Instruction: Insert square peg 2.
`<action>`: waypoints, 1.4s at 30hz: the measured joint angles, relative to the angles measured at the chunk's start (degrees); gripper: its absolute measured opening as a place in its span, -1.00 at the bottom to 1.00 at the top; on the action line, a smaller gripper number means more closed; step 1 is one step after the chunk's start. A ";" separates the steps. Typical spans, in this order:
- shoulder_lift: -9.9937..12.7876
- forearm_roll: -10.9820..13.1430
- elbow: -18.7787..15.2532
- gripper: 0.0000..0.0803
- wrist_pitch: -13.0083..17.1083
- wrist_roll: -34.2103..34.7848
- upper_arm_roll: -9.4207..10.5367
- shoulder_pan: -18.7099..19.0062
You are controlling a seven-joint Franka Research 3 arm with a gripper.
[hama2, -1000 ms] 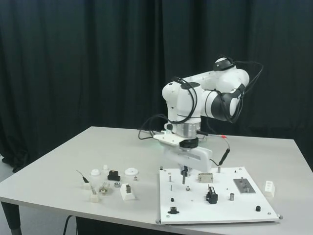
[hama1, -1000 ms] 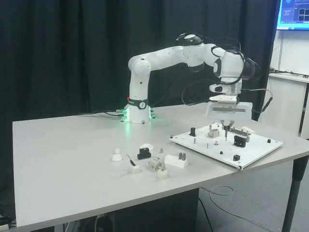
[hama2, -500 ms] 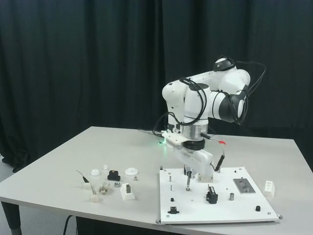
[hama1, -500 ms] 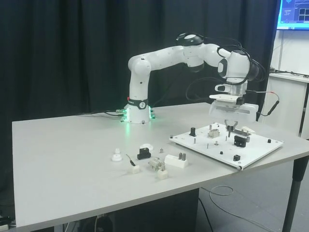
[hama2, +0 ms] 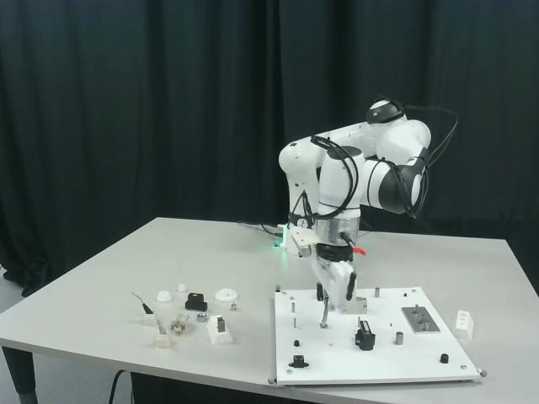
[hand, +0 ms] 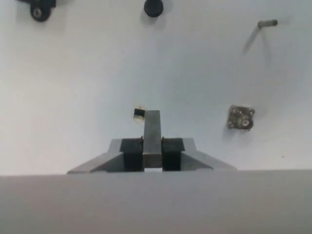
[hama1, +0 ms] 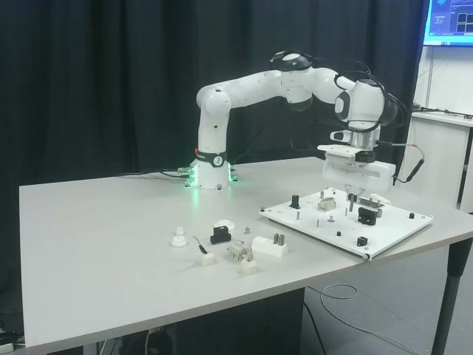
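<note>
No brand name, label or legible writing can be made out on the arm, the parts or the board; the screen [hama1: 449, 22] at the upper corner of the first room view shows content too small to read.

The end effector [hand: 152, 152] is clenched on the square peg [hand: 152, 131], a grey bar of square section held between two black fingertip pads [hand: 130, 148] and projecting past them toward the white assembly board [hand: 87, 87]. In the wrist view the peg's free end lies just beside a small dark square hole [hand: 139, 113] in the board (whether the tip touches the board or the hole cannot be told). Near it on the board sit a metal threaded connector [hand: 241, 118], a thin metal pin [hand: 267, 23] and two black fittings [hand: 153, 7] at the far edge.

In the second room view the end effector [hama2: 323, 313] hangs low over the board [hama2: 337, 370], toward its edge nearest the arm's base, with the peg pointing downward. The white arm [hama1: 251, 85] reaches from its base [hama1: 210, 171], which is lit green, across the grey counter [hama1: 96, 237]. Loose white and black parts [hama1: 229, 248] lie on the counter beside the board, well apart from the end effector.
</note>
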 joint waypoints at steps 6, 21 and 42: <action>-0.01 0.08 0.62 -0.81 0.52 4.24 0.69 -0.66; -0.25 1.00 3.08 -0.81 2.29 13.22 3.53 -3.22; -0.38 2.55 4.00 -0.81 0.99 15.45 5.03 -5.33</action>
